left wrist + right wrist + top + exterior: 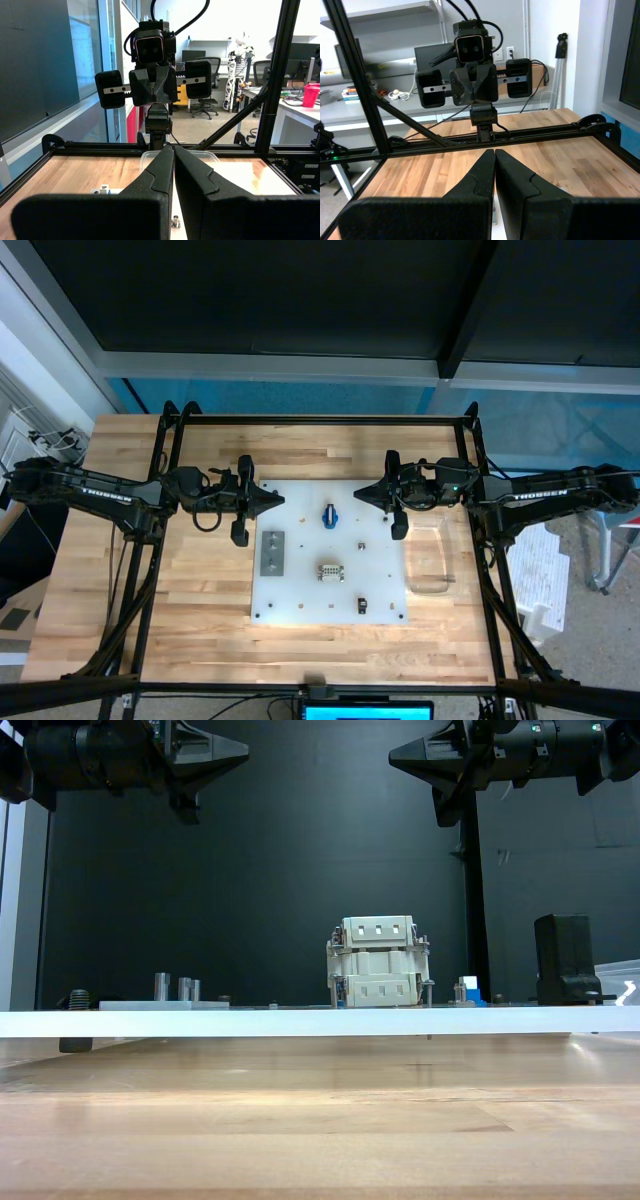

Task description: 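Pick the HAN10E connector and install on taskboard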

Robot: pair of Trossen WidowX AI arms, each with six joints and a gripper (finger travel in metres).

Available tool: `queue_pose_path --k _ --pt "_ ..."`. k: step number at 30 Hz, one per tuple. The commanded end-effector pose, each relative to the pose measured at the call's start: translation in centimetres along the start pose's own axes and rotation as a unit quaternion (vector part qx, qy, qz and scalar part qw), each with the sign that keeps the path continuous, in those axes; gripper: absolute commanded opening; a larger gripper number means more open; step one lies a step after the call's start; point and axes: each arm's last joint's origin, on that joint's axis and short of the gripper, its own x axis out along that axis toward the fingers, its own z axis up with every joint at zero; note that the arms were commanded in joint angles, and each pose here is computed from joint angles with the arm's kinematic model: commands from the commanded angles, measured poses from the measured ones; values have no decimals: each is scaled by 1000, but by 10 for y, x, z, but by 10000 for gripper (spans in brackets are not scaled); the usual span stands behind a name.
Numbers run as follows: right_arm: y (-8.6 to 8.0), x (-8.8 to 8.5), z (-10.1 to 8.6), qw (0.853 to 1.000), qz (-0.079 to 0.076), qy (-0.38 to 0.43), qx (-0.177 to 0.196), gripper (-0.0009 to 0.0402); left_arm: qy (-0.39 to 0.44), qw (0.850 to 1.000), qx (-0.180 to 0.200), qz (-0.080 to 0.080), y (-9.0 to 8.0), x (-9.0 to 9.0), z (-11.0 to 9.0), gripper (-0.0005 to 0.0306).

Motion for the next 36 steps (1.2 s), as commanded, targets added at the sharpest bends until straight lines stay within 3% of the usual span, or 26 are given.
queue_pose_path --k 1,36 --pt "-1 0 0 1000 -9 -1 0 0 0 1000 0 0 0 0 0 1" --pt "-1 0 0 1000 -12 0 -6 0 0 1000 0 0 0 0 0 1"
